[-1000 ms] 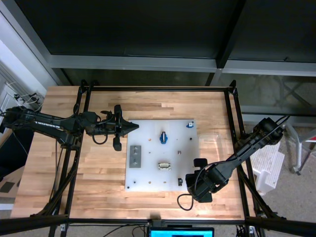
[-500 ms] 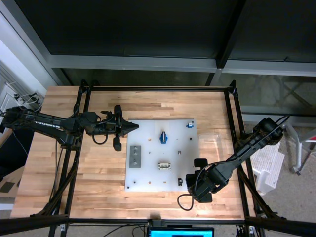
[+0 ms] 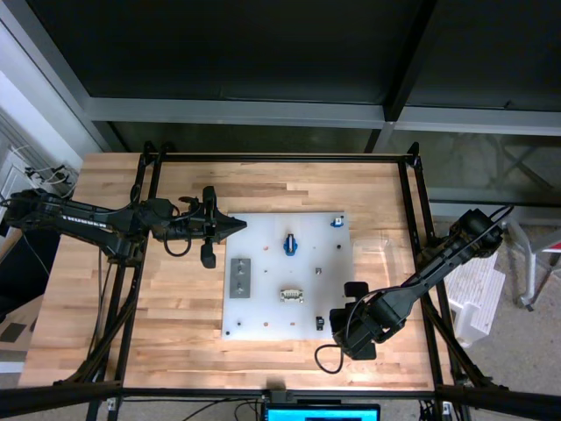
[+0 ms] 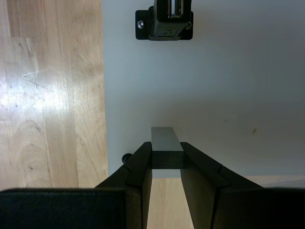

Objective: Pick the 16mm bar and install on taskboard

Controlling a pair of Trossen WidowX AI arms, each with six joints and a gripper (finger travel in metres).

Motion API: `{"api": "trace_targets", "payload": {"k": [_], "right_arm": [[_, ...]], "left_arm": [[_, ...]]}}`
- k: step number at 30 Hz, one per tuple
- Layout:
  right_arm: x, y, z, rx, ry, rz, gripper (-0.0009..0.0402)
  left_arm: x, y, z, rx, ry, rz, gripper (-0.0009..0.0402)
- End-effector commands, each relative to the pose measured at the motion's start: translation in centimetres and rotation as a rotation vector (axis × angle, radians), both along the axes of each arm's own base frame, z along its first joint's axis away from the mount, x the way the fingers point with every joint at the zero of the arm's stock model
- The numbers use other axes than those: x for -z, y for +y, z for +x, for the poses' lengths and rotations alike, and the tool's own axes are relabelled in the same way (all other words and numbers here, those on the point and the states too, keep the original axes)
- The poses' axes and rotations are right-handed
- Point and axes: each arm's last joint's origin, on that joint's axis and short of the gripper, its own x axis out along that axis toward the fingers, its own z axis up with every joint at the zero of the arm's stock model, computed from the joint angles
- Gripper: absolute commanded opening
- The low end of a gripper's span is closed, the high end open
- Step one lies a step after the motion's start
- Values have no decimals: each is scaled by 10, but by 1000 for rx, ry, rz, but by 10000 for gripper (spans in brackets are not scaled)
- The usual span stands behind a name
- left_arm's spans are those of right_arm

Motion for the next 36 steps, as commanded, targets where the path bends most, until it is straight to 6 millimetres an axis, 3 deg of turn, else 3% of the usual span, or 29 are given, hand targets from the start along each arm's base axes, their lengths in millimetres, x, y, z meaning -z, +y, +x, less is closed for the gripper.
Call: {"api": "trace_targets", "payload": {"k": [1,15,30,36], "right_arm": [[3,0,0,2,-8,4,9],[19,-3,-4,1,-11,6,9],[22,-3,-4,-2,-15,9,9],[22,-3,-4,-1,-16,10,36]], "left_arm": [[0,0,0,0,0,0,1],[0,0,0,0,0,0,1],[0,0,0,0,0,0,1],[0,0,0,0,0,0,1]]}}
